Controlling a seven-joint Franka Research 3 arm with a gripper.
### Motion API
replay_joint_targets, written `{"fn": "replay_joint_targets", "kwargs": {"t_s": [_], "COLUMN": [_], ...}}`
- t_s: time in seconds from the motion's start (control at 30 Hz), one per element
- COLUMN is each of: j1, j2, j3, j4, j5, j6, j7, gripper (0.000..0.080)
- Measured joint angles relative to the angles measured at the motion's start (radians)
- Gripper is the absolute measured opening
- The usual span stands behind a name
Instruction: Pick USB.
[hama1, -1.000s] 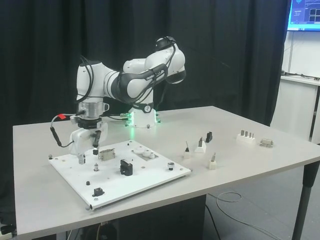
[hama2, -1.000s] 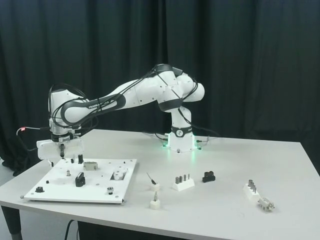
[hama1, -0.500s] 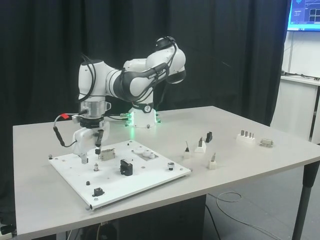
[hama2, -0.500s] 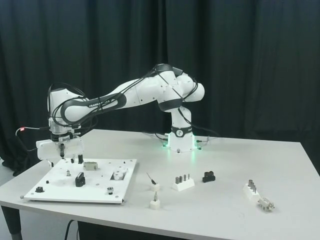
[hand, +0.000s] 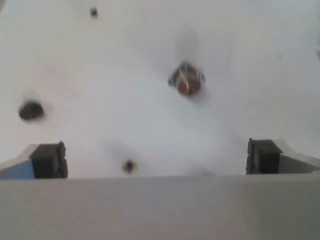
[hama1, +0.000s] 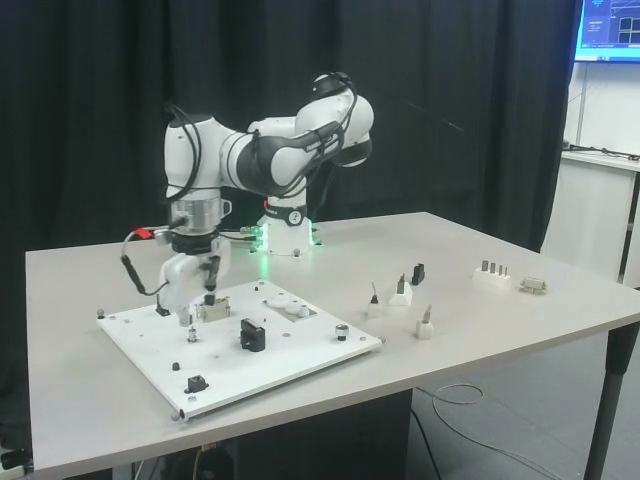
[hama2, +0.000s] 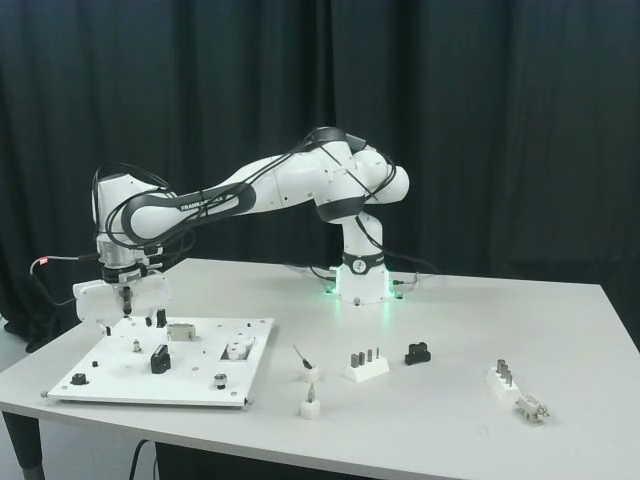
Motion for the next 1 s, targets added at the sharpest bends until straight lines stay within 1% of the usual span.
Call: {"fn": "replay_joint_targets", "kwargs": {"t_s": [0.1,0.37,0.63,0.73,0.87,1.0], "j1": [0.002,0.018,0.056,0.081,0.124,0.172], "j2": [-0.001,-0.001,-0.001,-0.001,-0.001,-0.001], "j3": [-0.003,-0.019,-0.030,-0.035,-0.044,-0.054], "j4": [0.022,0.103,0.175,0.188,0.189,0.188], "j5": [0.000,0.000,0.000,0.000,-0.002,-0.017], "j6": [-0.035,-0.166,-0.280,-0.321,-0.373,-0.419], "j7": [0.007,0.064,0.115,0.117,0.109,0.020], "gripper": [0.0800,0.0800,0.0800,0.0800,0.0800,0.0800]}}
